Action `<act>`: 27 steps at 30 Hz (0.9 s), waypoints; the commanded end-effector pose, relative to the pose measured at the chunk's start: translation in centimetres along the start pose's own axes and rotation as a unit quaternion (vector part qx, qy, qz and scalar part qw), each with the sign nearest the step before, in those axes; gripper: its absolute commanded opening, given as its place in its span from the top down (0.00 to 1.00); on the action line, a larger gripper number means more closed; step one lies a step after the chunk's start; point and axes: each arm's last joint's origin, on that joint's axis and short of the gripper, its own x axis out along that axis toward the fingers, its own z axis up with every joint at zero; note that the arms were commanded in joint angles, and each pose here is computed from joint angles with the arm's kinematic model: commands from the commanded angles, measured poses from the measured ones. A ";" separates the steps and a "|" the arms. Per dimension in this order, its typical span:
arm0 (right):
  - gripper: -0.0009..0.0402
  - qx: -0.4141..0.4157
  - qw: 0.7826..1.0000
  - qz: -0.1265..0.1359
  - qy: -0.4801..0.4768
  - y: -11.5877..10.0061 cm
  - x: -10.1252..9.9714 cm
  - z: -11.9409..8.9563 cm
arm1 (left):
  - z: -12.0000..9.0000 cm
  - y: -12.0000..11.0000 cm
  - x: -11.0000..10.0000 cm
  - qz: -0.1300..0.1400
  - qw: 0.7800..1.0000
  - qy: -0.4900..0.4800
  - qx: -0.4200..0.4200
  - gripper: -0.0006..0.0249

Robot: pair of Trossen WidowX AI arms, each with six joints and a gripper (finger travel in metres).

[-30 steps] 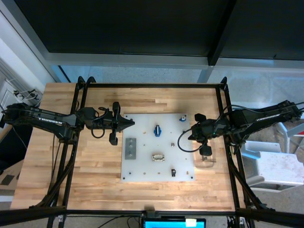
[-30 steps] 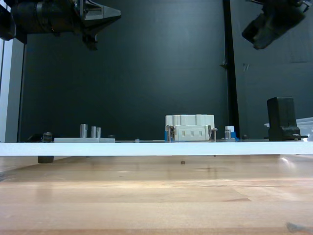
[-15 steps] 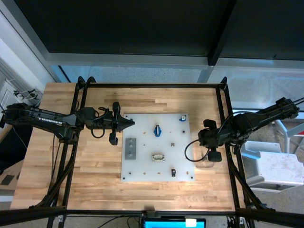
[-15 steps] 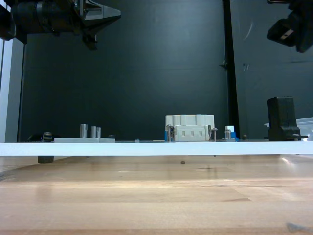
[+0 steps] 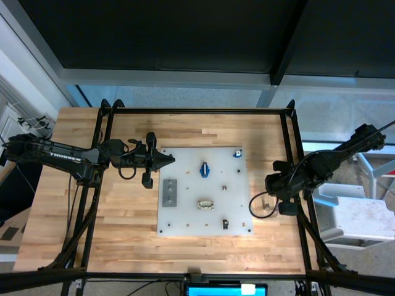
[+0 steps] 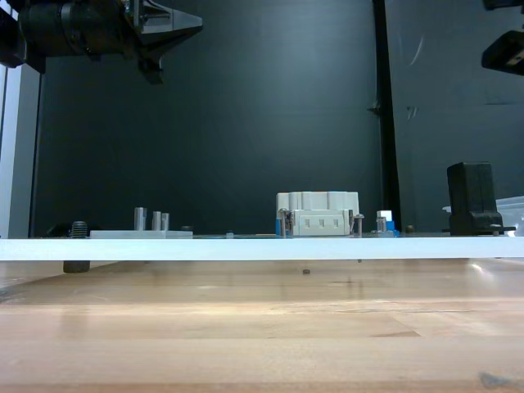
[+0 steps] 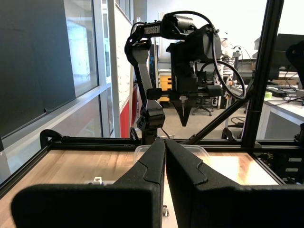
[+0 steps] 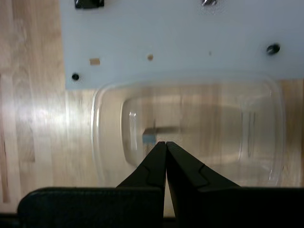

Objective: Pick the 16mm bar and place in it's hole on the taskboard

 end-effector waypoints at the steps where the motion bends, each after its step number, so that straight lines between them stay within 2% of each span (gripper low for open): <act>1: 0.98 -0.001 1.000 0.004 0.003 0.4 -0.1 -0.3 | 0.0 0.0 0.0 0.000 1.000 0.000 0.000 0.98; 6: 0.98 -0.008 1.000 0.009 0.015 0.8 0.0 -0.6 | 0.0 0.0 0.0 0.000 1.000 0.000 0.000 0.98; 27: 0.96 -0.040 0.998 -0.002 0.051 2.3 1.4 -0.5 | 0.0 0.0 0.0 0.000 1.000 0.000 0.000 0.97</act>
